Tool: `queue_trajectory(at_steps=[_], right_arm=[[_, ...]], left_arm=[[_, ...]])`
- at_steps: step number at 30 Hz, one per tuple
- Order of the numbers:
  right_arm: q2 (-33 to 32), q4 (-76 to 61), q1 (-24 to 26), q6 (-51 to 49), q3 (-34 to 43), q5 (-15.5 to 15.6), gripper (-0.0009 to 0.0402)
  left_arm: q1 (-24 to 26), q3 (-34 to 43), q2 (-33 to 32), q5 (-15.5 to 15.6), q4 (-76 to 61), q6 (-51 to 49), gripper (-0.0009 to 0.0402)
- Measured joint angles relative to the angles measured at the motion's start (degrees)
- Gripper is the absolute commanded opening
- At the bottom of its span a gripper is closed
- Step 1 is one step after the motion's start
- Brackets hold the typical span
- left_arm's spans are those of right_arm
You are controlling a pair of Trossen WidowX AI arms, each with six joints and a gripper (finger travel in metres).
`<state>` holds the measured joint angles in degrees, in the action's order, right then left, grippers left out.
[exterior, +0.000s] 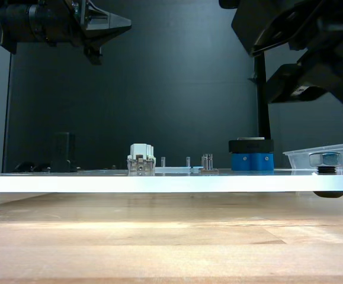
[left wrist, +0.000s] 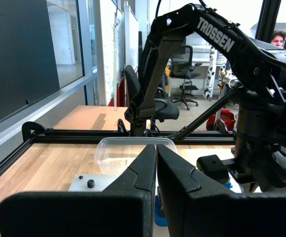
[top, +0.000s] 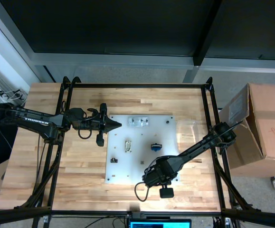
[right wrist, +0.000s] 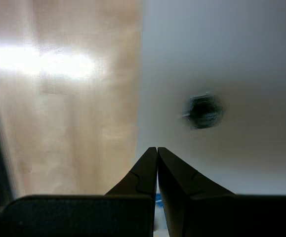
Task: Pick the M12 nut and place it on its threads and fasten
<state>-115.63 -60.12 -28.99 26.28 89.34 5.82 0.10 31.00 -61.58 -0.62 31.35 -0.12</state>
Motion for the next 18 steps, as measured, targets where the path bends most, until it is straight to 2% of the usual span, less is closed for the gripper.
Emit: queue_trajectory(at_steps=[4,8,10,18], right_arm=[[0.09,-0.28,0.17,2.29,0.00,-6.71,0.0000],[0.09,-0.74,0.02,4.85,0.00,-11.45,0.0000],[0.09,-0.74,0.04,4.96,0.00,-12.33,0.0000],[0.07,0.44,0.04,4.90,-0.48,-12.22,0.0000]], left_arm=[[0.00,0.00,0.00,0.00,0.02,0.00,0.0000],[0.00,0.02,0.00,0.00,0.00,0.00,0.0000],[0.00,0.02,0.00,0.00,0.00,0.02,0.0000],[0.00,0.02,0.00,0.00,0.02,0.02,0.0000]])
